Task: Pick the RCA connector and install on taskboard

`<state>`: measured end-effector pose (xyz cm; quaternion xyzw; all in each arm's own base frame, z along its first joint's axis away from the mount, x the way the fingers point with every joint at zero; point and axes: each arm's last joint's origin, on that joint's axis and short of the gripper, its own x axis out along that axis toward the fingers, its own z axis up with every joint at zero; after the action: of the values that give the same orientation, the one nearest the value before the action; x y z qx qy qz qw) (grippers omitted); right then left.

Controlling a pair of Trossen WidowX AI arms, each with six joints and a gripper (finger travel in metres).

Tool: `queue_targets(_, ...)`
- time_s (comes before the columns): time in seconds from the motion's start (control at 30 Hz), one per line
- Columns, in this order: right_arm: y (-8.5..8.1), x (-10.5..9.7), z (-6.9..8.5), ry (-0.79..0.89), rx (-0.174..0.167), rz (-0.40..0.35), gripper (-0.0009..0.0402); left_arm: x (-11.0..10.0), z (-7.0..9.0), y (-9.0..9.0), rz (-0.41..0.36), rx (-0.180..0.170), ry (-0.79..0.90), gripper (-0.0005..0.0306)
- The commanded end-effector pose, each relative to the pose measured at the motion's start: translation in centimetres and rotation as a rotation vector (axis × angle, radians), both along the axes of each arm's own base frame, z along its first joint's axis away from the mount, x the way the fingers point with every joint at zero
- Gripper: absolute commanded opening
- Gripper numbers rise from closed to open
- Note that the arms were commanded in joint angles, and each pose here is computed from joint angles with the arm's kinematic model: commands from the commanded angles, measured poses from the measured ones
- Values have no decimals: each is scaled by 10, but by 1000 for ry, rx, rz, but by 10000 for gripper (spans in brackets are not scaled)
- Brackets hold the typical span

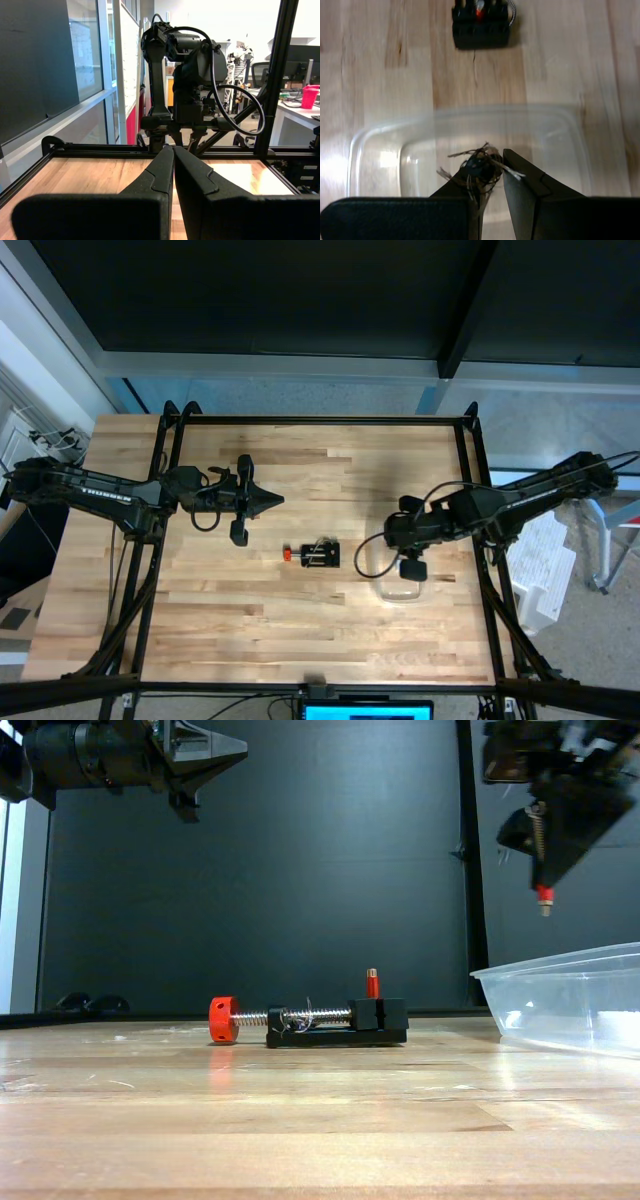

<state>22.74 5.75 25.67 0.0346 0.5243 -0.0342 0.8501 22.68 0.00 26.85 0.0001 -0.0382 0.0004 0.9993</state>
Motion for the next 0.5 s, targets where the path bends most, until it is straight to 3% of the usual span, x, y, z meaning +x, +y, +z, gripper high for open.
queue_targets(0.03, -3, 15, 3, 0, -8, -15, 0, 0, 0, 0, 0, 0, -1, 0)
queue_targets(0.5, 1, 70, 2, 15, -16, -32, 0, 0, 0, 0, 0, 0, -1, 0)
